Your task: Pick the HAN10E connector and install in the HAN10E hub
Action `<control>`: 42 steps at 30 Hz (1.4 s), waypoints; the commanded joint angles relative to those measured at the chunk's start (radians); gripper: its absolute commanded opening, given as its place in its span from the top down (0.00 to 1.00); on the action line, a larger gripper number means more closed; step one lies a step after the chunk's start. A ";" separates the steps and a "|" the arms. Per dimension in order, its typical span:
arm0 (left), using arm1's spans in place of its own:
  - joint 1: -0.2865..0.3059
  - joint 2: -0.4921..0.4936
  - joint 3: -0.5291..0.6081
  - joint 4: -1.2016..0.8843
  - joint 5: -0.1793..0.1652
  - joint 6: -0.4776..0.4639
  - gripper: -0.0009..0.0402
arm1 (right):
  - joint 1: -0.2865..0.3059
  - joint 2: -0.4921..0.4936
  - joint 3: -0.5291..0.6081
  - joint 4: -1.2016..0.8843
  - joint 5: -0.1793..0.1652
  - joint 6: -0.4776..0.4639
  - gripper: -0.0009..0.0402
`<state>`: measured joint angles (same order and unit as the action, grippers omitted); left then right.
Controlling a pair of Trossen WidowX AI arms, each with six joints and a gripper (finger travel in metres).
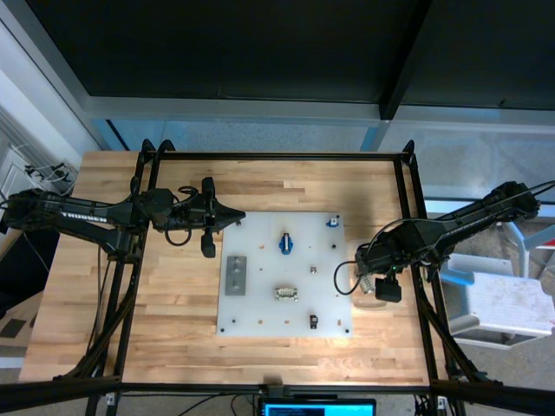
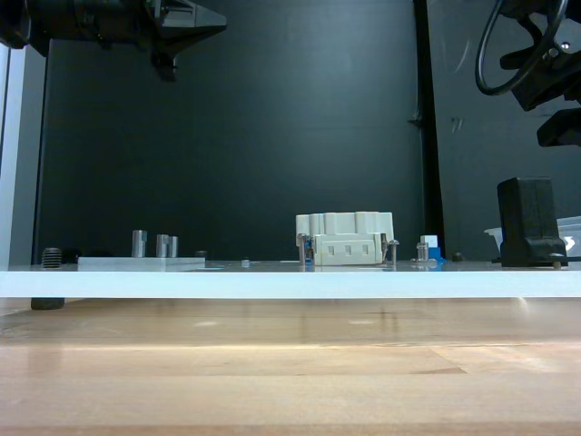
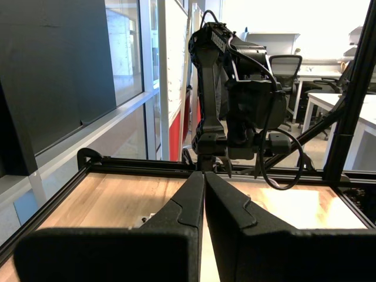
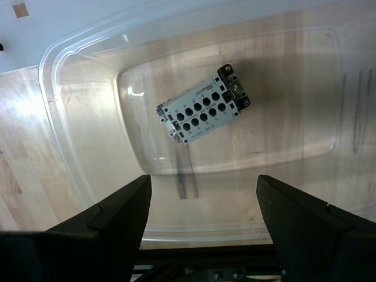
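**Right gripper hovering over the connector, nothing grabbed yet**

So your right gripper (image 4: 202, 187) is hovering over the clear tray (image 4: 51, 79), which is sitting on the wooden table (image 1: 173, 329) just off the right edge of the white board (image 1: 260, 260). Its fingers are standing wide apart and aren't gripping anything. The HAN10E connector (image 4: 202, 111) is lying flat on the tray floor, pin holes facing up and turned at an angle. It's showing in the gap between the two fingers but isn't touching either one.

Your left gripper (image 3: 204, 175) is hanging up in the air by the board's far left corner. Its fingers are pressed tight together with nothing between them, and it's pointing across at the right arm.

The HAN10E hub (image 1: 286, 295) is sitting on the board toward the near edge. The dark-grey plate (image 1: 236, 274) is off to its left and the small black block (image 1: 313, 322) is near its right. The connector isn't plugged into it yet.
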<state>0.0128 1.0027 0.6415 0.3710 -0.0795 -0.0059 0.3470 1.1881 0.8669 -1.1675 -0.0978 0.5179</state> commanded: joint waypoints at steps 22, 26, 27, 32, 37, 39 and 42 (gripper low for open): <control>0.000 0.000 0.000 0.000 0.000 0.000 0.98 | 0.019 0.002 -0.337 0.369 0.056 -0.005 0.37; 0.000 0.000 0.000 0.000 0.000 0.000 0.98 | 0.020 0.015 -0.362 0.407 0.054 -0.001 0.39; 0.000 0.000 0.000 0.000 0.000 0.000 0.98 | 0.020 0.016 -0.364 0.407 0.054 -0.001 0.41; 0.000 0.000 0.000 0.001 0.000 0.000 0.98 | 0.020 0.016 -0.368 0.408 0.053 -0.002 0.55; 0.000 0.000 0.000 0.000 0.000 0.000 0.98 | 0.020 0.016 -0.368 0.409 0.053 -0.002 0.72; 0.000 0.000 0.000 0.000 0.000 0.000 0.98 | 0.020 0.016 -0.368 0.409 0.053 -0.002 0.78; 0.000 0.000 0.000 0.000 0.000 0.000 0.98 | 0.020 0.016 -0.368 0.409 0.053 -0.002 0.89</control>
<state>0.0128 1.0027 0.6415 0.3714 -0.0795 -0.0059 0.3668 1.2026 0.4999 -0.7609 -0.0460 0.5163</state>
